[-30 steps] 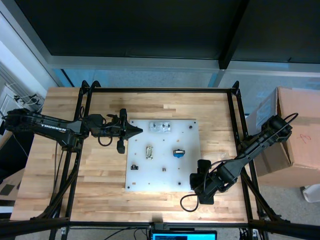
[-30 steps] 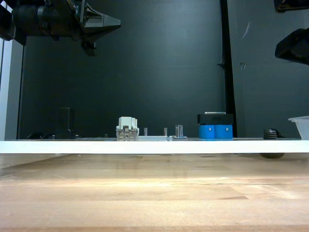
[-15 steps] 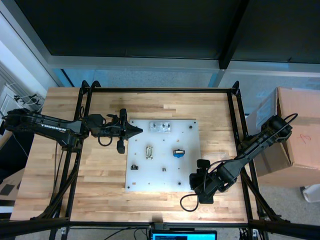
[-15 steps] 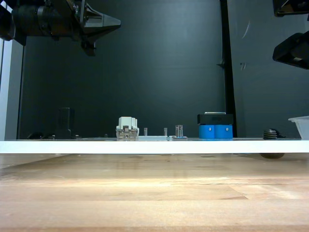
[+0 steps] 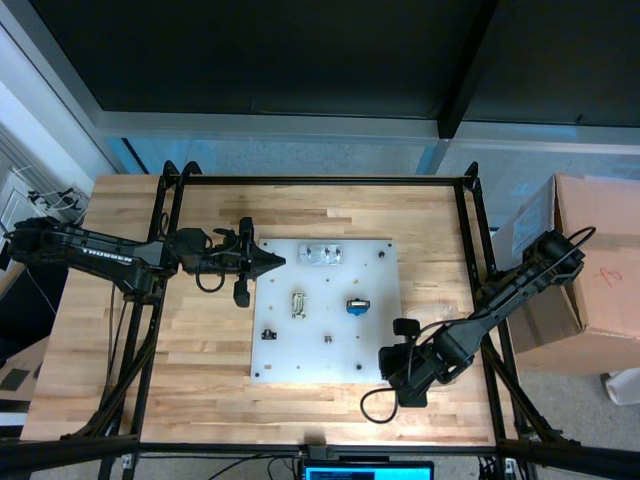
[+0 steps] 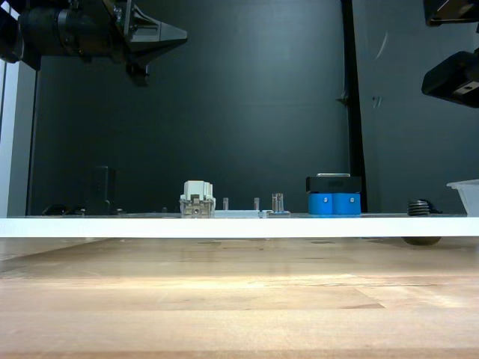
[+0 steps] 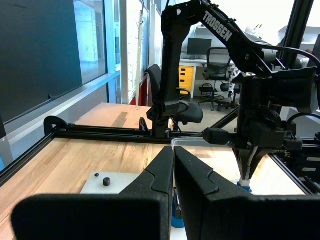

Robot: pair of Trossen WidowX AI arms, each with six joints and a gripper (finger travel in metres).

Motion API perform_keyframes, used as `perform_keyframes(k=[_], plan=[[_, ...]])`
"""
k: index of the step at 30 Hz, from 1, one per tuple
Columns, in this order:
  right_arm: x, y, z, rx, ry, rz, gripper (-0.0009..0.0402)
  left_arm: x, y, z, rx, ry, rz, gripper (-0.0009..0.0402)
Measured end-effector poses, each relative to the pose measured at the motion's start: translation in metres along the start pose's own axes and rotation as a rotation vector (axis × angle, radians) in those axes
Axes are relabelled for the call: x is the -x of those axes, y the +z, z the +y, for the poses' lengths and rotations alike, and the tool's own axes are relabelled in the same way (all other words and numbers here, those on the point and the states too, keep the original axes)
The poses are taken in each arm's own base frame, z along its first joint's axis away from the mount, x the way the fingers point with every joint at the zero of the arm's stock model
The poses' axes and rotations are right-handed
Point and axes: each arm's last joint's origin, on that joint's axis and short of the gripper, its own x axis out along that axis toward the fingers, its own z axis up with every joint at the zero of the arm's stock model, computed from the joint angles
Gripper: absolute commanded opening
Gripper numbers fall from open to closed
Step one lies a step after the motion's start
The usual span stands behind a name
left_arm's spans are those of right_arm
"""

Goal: Remove the RJ45 connector from the taskboard and place in the container

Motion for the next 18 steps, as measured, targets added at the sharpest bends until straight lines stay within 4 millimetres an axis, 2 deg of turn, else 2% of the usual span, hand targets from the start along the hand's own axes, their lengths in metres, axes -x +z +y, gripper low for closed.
perform_keyframes(k=[8, 18], plan=[[0.003, 0.0, -0.001, -0.005, 0.01, -0.005, 0.0001, 0.0, 0.0, 0.0, 0.0, 0.0, 0.0, 0.0], [0.017, 0.001, -0.007, -0.017, 0.024, -0.034, 0.0, 0.0, 0.0, 0.0, 0.0, 0.0, 0.0, 0.0]])
